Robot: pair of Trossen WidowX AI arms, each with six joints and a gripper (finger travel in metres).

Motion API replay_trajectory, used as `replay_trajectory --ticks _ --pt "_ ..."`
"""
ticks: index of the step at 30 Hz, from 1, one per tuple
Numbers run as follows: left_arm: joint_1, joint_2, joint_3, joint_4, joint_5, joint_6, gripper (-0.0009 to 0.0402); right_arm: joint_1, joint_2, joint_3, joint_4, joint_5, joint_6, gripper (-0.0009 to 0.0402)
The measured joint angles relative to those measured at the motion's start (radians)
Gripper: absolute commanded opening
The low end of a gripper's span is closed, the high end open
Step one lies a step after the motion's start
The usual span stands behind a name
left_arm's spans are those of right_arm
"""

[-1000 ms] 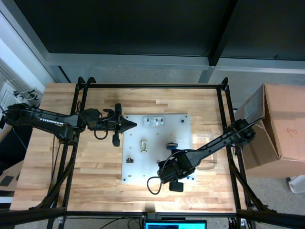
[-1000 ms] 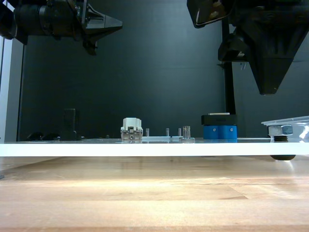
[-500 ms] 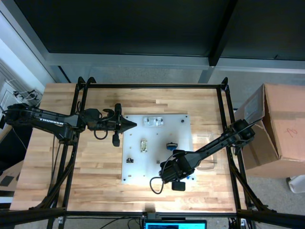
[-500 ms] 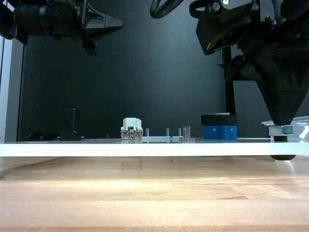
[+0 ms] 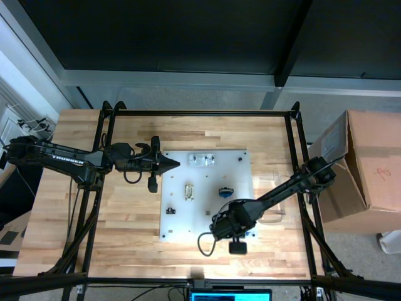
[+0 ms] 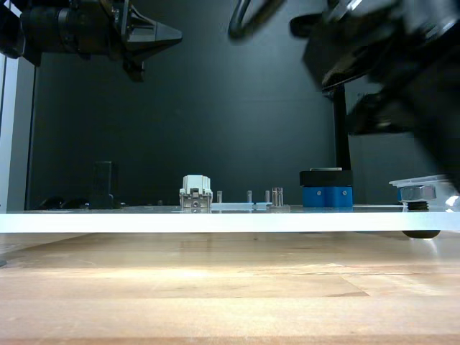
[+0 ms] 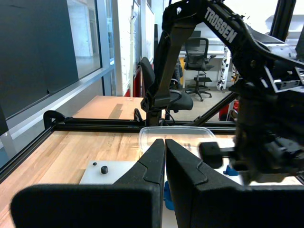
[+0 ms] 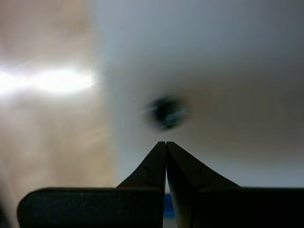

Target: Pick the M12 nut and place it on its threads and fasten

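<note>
The pale wooden worktop carries a white rectangular task board, and a black arm reaches in over it from each side. The left arm is stretched level above the board's far left edge. The right arm bends down over the board's near right edge, in front of the clear plastic tray. The left pincer hangs high over the board, its fingers pressed together on nothing. The right pincer points down at the white board near that edge, also pressed together with nothing between its tips. The small silver M12 nut is in neither pincer. From table height it sits on top of the short black ribbed stud, level as far as I can tell, with the ribs showing beneath it. From above, the right arm covers that spot. By my reading, the pick and the placing on the threads are done. With the ribs uncovered, the nut looks not yet run fully down, so some or all of the fastening is left.
</note>
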Motion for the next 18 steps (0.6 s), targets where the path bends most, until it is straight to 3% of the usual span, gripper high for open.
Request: replay_trajectory --ticks 2,7,14,16,18 --pt "0.000 0.000 0.000 -0.001 0.000 0.000 0.0000 0.001 -0.003 0.002 -0.008 0.054 0.022 0.0000" --pt "0.000 0.000 0.000 0.000 0.000 0.000 0.0000 0.002 -0.010 0.002 -0.008 0.096 0.040 0.0000" --pt "0.000 0.000 0.000 -0.001 0.000 0.000 0.0000 0.004 -0.010 0.004 0.034 0.094 0.040 0.0000" --pt "0.000 0.000 0.000 -0.001 0.000 0.000 0.0000 0.004 -0.011 0.003 0.037 0.037 0.034 0.0000" --pt "0.000 0.000 0.000 -0.001 0.000 0.000 0.0000 0.003 -0.011 0.001 0.062 -0.078 0.004 0.0000"
